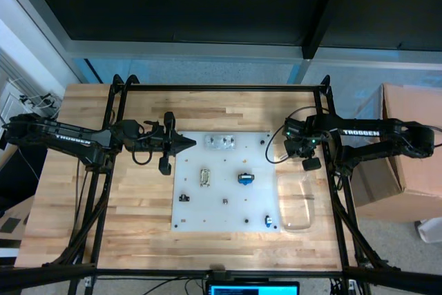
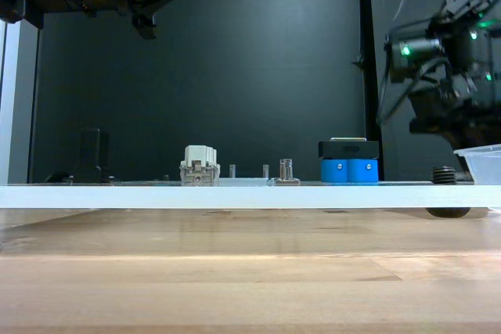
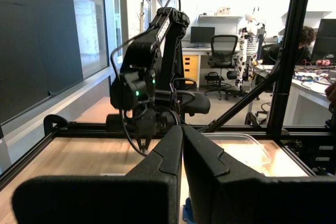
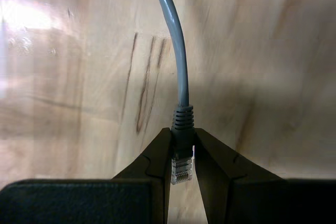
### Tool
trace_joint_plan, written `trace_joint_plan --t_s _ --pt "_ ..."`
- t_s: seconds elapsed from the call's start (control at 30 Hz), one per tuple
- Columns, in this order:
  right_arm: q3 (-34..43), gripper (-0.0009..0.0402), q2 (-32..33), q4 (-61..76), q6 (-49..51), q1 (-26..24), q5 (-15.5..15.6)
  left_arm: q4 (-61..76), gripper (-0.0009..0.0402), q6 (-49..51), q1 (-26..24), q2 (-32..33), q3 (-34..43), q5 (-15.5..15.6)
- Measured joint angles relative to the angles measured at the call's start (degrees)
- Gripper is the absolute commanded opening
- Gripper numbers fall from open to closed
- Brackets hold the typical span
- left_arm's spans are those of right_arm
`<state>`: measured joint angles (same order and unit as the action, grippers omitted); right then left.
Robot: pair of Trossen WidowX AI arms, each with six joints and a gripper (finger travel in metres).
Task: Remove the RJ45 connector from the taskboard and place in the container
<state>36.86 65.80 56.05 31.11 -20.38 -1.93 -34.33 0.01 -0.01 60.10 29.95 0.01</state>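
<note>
The right gripper (image 4: 182,136) is clamped on the clear-tipped RJ45 connector (image 4: 181,167) with its grey cable (image 4: 176,51), clear of the white taskboard (image 1: 221,198) and over bare wood. This looks like the carrying step. Next it needs bringing over the clear plastic container (image 1: 297,206), then releasing. The left gripper (image 1: 190,142) hovers, fingers together, at the board's far-left edge
</note>
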Motion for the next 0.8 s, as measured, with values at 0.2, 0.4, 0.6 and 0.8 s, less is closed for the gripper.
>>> trace_joint_plan --t_s 0.2,0.4,0.6,0.8 --pt "7.7 0.0000 -0.2 7.2 -3.9 1.9 0.0 0.0 0.0000 0.0 0.0 0.0 0.0 0.0" --pt "12.9 0.0000 -0.2 11.0 -13.9 7.2 0.3 0.0 0.0000 0.0 0.0 0.0 0.0 0.0" --pt "15.1 0.0000 -0.2 11.6 -24.0 15.9 0.7 0.0 0.0000 0.0 0.0 0.0 0.0 0.0" --pt "15.5 0.0000 -0.2 12.1 -30.2 26.3 0.6 0.0 0.0000 0.0 0.0 0.0 0.0 0.0"
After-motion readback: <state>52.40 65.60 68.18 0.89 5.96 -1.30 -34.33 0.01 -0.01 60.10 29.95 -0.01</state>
